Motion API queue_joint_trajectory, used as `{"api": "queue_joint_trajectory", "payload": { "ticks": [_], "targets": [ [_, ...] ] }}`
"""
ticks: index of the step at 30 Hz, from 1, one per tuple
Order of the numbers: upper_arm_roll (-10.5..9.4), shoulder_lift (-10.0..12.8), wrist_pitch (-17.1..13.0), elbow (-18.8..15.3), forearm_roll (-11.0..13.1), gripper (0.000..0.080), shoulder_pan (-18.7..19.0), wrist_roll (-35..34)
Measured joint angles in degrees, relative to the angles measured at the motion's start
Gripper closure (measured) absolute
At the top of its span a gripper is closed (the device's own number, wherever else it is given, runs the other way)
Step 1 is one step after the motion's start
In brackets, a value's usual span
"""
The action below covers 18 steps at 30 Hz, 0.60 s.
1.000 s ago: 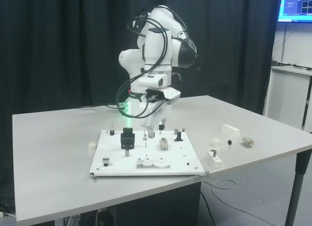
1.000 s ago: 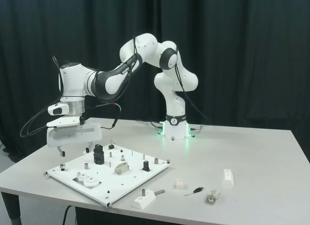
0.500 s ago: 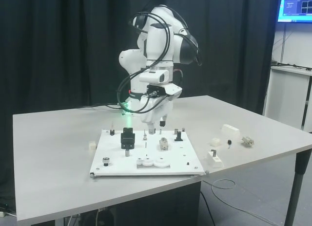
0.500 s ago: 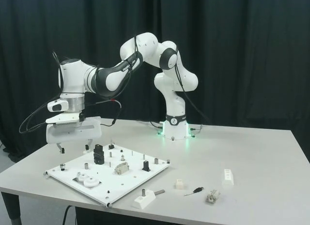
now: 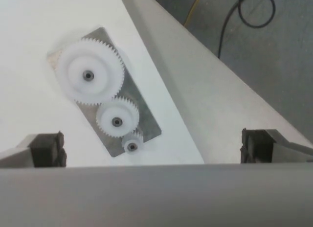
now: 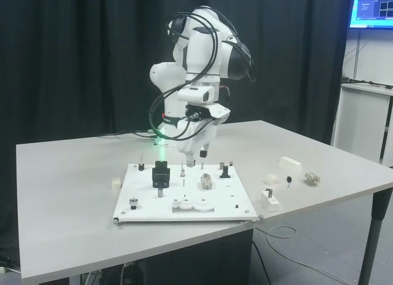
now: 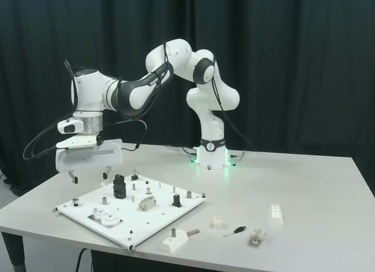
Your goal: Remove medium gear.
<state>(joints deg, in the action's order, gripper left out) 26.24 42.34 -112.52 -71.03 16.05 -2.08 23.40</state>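
While the hand (image 7: 89, 177) hung spread wide and empty, three gears sat meshed below it.
Nearest beneath the hand lay the small gear (image 5: 132, 141), then the medium gear (image 5: 117, 117) on its grey plate (image 5: 148, 126), then the large gear (image 5: 89, 78), all on the white board (image 6: 184, 200) atop the surface (image 6: 67, 193).

Robotics lab, black curtains (image 7: 293, 61) all round, grey table (image 7: 304, 190); white arm (image 7: 135, 90) (bolted down), wall screen (image 6: 371, 7)
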Motion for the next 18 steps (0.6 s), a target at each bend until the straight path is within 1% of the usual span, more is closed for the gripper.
{"api": "queue_joint_trajectory", "payload": {
  "ticks": [8, 18],
  "targets": [
    [-0.01, 0.16, 0.42, -0.13, -0.72, 0.0003, 0.04, 0.79],
    [-0.01, 0.85, 0.37, -0.89, -0.94, 0.0003, -0.12, 1.85]
  ]
}}
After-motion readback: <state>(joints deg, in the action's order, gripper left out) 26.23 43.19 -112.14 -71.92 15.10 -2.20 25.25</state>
